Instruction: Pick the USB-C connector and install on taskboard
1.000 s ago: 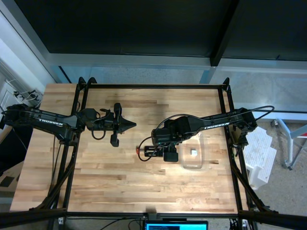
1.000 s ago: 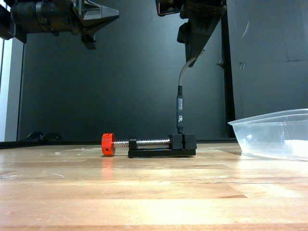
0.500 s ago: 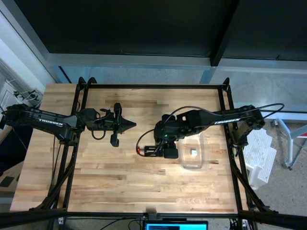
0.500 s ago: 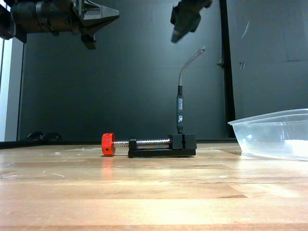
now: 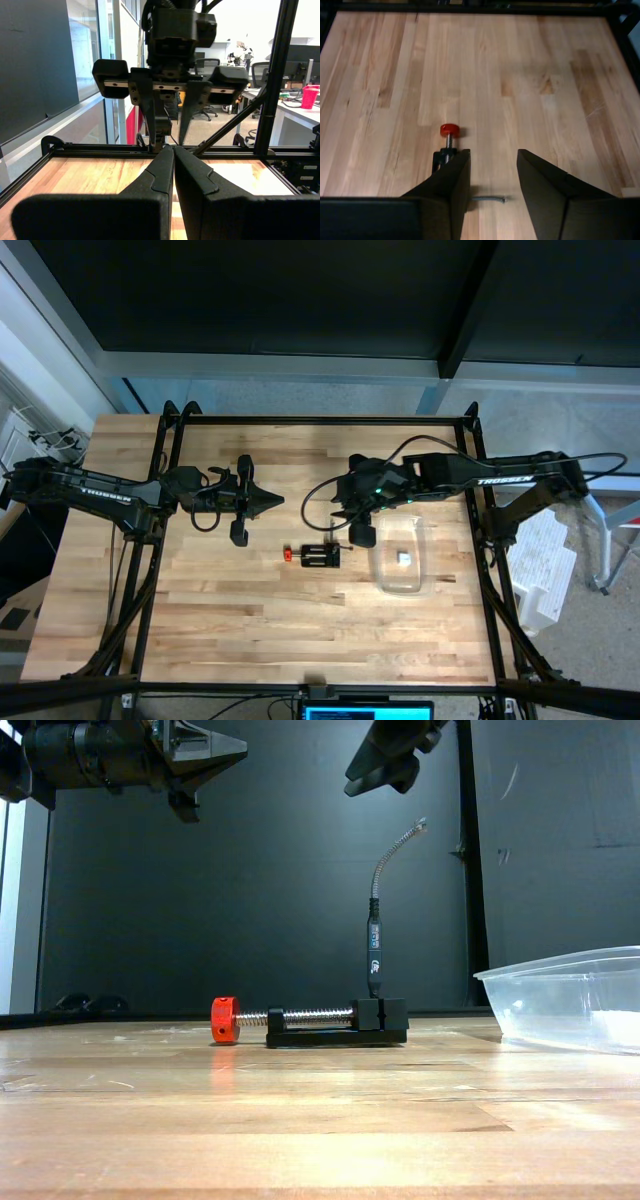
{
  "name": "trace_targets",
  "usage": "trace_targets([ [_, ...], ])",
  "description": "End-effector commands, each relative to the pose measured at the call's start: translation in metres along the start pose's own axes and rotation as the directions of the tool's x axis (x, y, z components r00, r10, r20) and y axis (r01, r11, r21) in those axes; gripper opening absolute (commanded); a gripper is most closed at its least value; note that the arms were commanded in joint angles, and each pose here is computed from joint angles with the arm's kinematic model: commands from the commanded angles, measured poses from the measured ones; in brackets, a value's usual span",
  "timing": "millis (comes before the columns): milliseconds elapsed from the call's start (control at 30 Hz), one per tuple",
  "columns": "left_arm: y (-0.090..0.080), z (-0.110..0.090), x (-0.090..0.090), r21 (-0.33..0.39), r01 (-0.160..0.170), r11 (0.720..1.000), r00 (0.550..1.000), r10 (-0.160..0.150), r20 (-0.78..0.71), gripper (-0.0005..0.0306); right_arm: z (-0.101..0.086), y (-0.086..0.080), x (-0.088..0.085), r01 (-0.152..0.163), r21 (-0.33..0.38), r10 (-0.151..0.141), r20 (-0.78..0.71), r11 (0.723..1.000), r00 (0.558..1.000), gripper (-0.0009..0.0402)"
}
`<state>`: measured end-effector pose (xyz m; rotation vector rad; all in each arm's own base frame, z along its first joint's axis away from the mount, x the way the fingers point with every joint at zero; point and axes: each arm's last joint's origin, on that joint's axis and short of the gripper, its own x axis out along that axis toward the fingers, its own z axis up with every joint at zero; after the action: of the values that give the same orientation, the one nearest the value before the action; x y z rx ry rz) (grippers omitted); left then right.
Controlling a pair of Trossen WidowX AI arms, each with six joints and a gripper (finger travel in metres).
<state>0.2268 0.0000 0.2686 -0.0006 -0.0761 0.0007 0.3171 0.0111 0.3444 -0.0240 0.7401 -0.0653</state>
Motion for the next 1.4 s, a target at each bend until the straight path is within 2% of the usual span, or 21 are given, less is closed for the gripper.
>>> trace_targets([
  [33, 0.000, 0.000, 0.000, 0.000, 0.000, 1.000, 1.000, 0.000, 0.000, 0.0000, -0.011, -0.007, -0.005, -0.020, 0.002, 0.019, 0.071, 1.000, 0.997, 0.0094],
  [133, 0.000, 0.000, 0.000, 0.000, 0.000, 1.000, 1.000, 0.000, 0.000, 0.0000, -0.020, -0.014, -0.007, -0.036, 0.021, 0.032, 0.151, 0.999, 0.988, 0.0065],
  [267, 0.000, 0.000, 0.000, 0.000, 0.000, 1.000, 1.000, 0.000, 0.000, 0.0000, -0.033, -0.023, -0.012, -0.019, 0.038, 0.010, 0.228, 0.999, 0.974, 0.0014],
  [333, 0.000, 0.000, 0.000, 0.000, 0.000, 1.000, 1.000, 0.000, 0.000, 0.0000, -0.038, -0.025, -0.014, -0.024, 0.039, 0.012, 0.284, 0.999, 0.959, -0.0003],
  [500, 0.000, 0.000, 0.000, 0.000, 0.000, 1.000, 1.000, 0.000, 0.000, 0.0000, -0.048, -0.026, -0.022, -0.068, 0.018, 0.054, 0.426, 0.998, 0.903, 0.0000],
  [733, 0.000, 0.000, 0.000, 0.000, 0.000, 1.000, 1.000, 0.000, 0.000, 0.0000, -0.060, -0.026, -0.028, -0.067, 0.014, 0.048, 0.555, 0.998, 0.830, -0.0001],
  [933, 0.000, 0.000, 0.000, 0.000, 0.000, 1.000, 1.000, 0.000, 0.000, 0.0000, -0.073, -0.025, -0.026, -0.086, 0.035, 0.044, 0.642, 0.996, 0.765, 0.0000],
  [1167, 0.000, 0.000, 0.000, 0.000, 0.000, 1.000, 1.000, 0.000, 0.000, 0.0000, -0.088, -0.023, -0.016, -0.101, 0.030, 0.055, 0.672, 0.994, 0.739, 0.0000],
  [1400, 0.000, 0.000, 0.000, 0.000, 0.000, 1.000, 1.000, 0.000, 0.000, 0.0000, -0.093, -0.022, -0.015, -0.116, 0.037, 0.057, 0.704, 0.993, 0.708, 0.0000],
])
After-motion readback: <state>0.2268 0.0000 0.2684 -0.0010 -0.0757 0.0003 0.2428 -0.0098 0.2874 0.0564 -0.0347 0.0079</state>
